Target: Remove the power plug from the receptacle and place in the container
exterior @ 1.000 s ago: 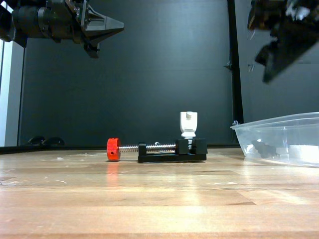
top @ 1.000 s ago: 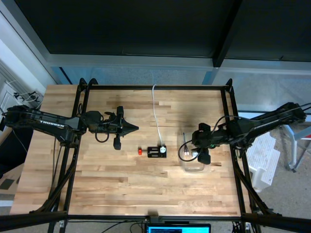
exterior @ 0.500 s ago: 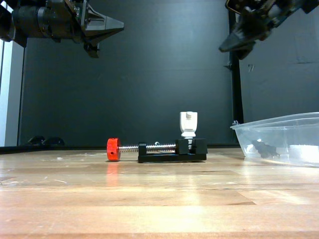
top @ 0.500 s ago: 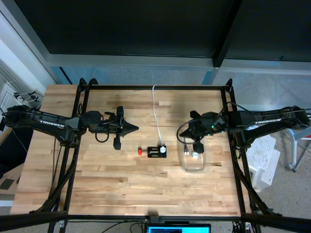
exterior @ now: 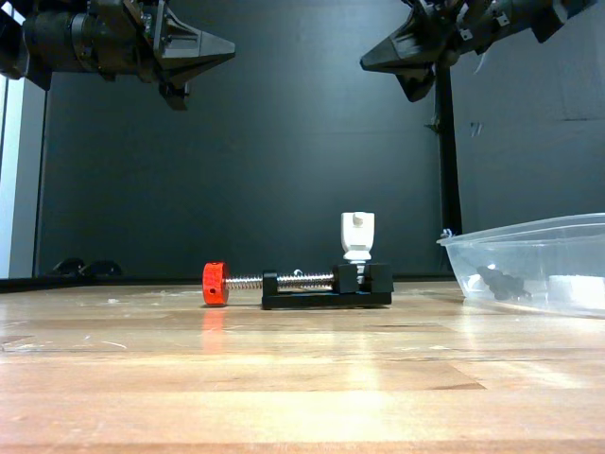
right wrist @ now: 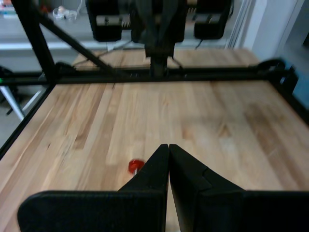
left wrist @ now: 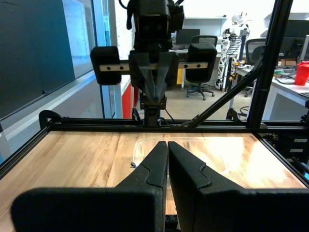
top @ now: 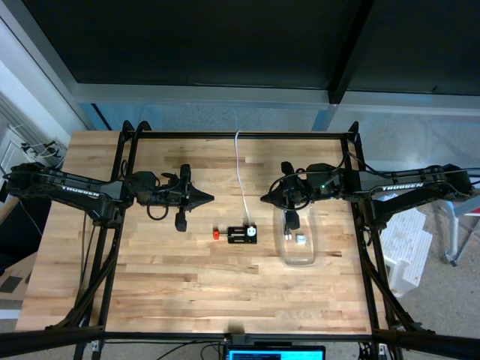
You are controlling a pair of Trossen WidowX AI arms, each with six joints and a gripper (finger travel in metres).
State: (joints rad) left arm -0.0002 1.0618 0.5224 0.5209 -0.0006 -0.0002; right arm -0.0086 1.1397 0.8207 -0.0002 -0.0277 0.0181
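The plug (exterior: 498,282) is lying on the floor of the container (top: 299,262), a dark little thing just beside a small white cube (top: 300,239). It's well apart from the receptacle (exterior: 357,231), which stands upright in its black vise (exterior: 326,287), red knob (exterior: 216,284) sticking out toward the left arm's side. Nothing is plugged in as far as I can see. The white cable (top: 241,172) runs off toward the far edge of the counter (top: 187,285).

The right tool (top: 264,199) is up high, between the cable and the container's far end, fingers pressed together and pinching nothing. The left tool (top: 211,199) is high too, on the other side of the cable and pointing inward, fingers together and empty.

My read is that the job's basically done and what's left is getting the right arm out of the way. I'd keep it at height and pull it toward its own side without dipping. The tray rim sits under that path, and a light clear tray will probably skate or tip if clipped, and out comes the plug. Also steer clear of the cable, since a snag would drag the vise. Leave the fingers together. The left arm has no reason to move.
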